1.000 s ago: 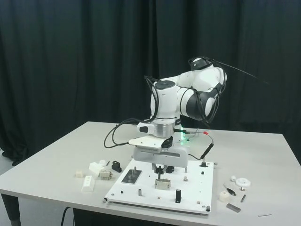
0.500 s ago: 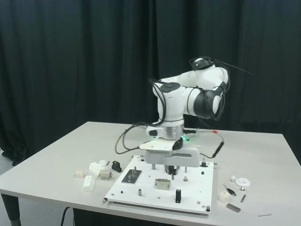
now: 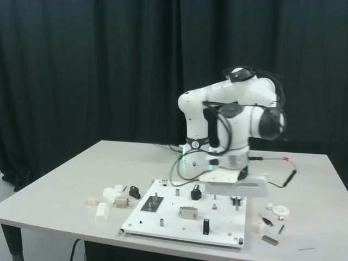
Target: Place round peg 3.
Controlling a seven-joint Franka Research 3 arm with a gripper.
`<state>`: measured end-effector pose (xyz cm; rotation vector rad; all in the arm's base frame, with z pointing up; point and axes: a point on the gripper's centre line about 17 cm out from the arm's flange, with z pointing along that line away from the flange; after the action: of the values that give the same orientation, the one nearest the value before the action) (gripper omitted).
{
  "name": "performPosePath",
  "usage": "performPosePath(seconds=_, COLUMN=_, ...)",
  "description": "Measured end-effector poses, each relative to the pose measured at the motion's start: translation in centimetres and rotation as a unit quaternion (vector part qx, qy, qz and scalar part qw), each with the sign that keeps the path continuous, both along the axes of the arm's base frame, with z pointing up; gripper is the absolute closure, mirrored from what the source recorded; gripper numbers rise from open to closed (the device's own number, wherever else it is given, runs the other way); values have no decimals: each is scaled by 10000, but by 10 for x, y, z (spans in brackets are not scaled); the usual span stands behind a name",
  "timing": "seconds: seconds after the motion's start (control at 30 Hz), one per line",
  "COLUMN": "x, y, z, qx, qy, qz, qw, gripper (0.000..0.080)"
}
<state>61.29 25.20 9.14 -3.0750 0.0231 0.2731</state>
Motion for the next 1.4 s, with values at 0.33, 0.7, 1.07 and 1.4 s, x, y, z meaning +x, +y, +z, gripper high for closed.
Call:
performPosePath(seconds=0.33, x=-28, y=74, z=-10, qx=-72, qy=-65, qz=-27, qw=9999, gripper=726)
performPosePath(seconds=0.7, x=-49, y=137, z=-21, qx=-101, qy=-316, qz=-38, qw=9994, gripper=726)
performPosePath(seconds=1.07, x=-64, y=174, z=-44, qx=-72, qy=-479, qz=78, qw=9988, gripper=726)
performPosePath(seconds=1.4, x=-70, y=183, z=-54, qx=-182, qy=-576, qz=67, qw=9982, gripper=726)
